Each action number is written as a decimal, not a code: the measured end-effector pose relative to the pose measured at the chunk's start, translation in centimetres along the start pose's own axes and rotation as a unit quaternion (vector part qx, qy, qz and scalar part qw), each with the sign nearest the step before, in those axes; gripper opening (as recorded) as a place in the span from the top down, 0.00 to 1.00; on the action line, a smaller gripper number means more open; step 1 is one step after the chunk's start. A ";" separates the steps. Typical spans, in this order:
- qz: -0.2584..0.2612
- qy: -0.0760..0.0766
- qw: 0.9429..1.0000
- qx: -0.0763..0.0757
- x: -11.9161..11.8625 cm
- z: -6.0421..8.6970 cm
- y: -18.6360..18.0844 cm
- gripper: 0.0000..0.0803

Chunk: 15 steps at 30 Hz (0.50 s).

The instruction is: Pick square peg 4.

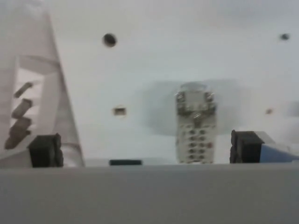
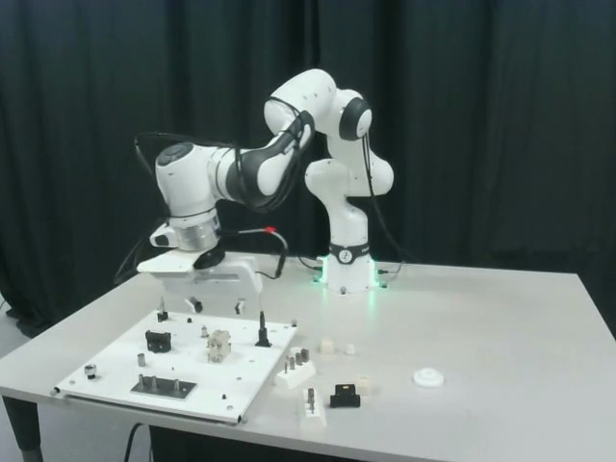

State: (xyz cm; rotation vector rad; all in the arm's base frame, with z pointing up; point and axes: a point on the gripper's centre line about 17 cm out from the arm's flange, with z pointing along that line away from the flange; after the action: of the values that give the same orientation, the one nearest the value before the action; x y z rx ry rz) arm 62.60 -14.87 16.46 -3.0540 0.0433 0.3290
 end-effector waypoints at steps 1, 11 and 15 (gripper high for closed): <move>0.001 -0.002 1.000 0.000 -0.2 0.0 -0.4 0.00; 0.004 -0.011 1.000 0.003 -1.6 0.5 -5.0 0.00; 0.012 -0.013 1.000 -0.001 -2.0 0.7 -6.6 0.00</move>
State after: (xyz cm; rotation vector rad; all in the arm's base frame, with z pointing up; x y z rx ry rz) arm 60.73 -8.16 16.62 -3.0531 0.0769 0.3692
